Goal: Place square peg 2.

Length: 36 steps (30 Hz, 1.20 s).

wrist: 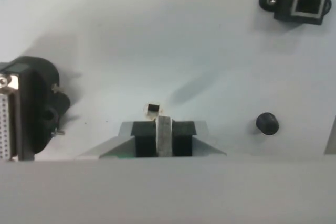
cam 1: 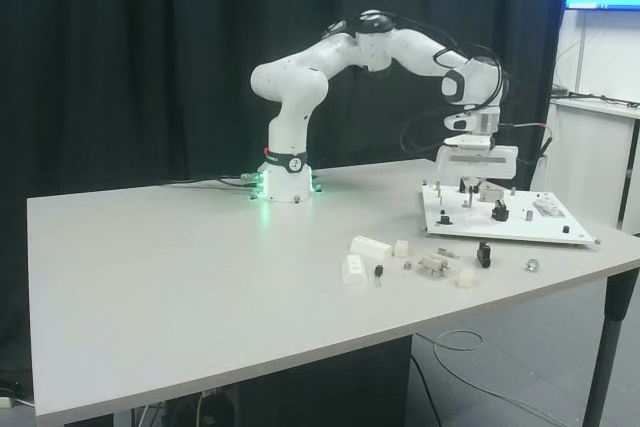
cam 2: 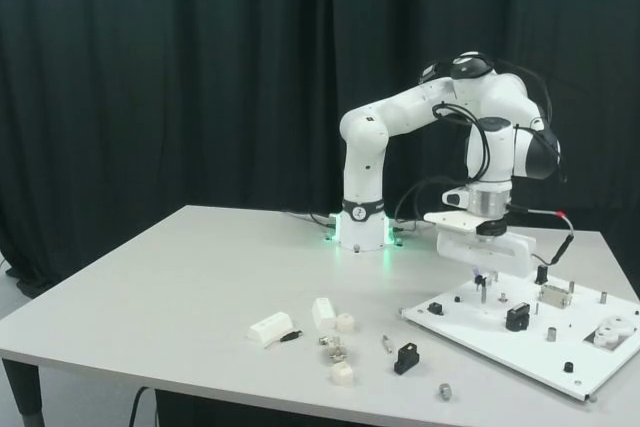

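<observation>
In the wrist view my gripper [wrist: 164, 141] is shut on a slim grey square peg [wrist: 164, 132], held upright between the black pads [wrist: 143, 139]. The peg's tip hangs just beside a small dark square hole [wrist: 153, 109] in the white board [wrist: 157, 45]; I cannot tell whether it touches the board. From the room views the gripper [cam 1: 467, 185] [cam 2: 481, 285] points straight down over the near-left part of the board [cam 1: 545, 232] [cam 2: 520, 347], with the peg [cam 2: 481, 293] sticking out below the fingers.
On the board near the hole are a black multi-pin connector [wrist: 23, 109], a black network socket [wrist: 303, 2] and a small black knob [wrist: 267, 123]. Several loose white, grey and black parts [cam 1: 415, 259] [cam 2: 330, 332] lie on the grey table in front of the board.
</observation>
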Each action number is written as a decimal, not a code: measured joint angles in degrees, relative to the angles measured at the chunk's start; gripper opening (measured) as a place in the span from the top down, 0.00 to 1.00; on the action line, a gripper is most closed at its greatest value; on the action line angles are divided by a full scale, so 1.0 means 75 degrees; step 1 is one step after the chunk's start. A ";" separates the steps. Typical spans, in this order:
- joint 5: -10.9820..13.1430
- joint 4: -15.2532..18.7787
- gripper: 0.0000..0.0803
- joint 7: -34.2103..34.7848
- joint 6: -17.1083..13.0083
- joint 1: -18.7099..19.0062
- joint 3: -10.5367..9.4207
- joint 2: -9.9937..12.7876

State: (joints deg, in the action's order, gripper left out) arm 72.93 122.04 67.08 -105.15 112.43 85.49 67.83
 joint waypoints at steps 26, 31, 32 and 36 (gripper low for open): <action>-0.0108 0.0003 0.93 0.0051 0.0039 0.0022 0.0072 0.0001; -0.0130 0.0003 0.93 0.0051 0.0030 0.0022 0.0072 0.0002; -0.0135 0.0003 0.93 0.0051 0.0028 0.0022 0.0072 0.0002; -0.0159 0.0003 0.93 0.0051 0.0016 0.0020 0.0072 0.0002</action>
State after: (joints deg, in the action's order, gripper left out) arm 71.73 122.06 67.46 -105.03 112.58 86.03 67.85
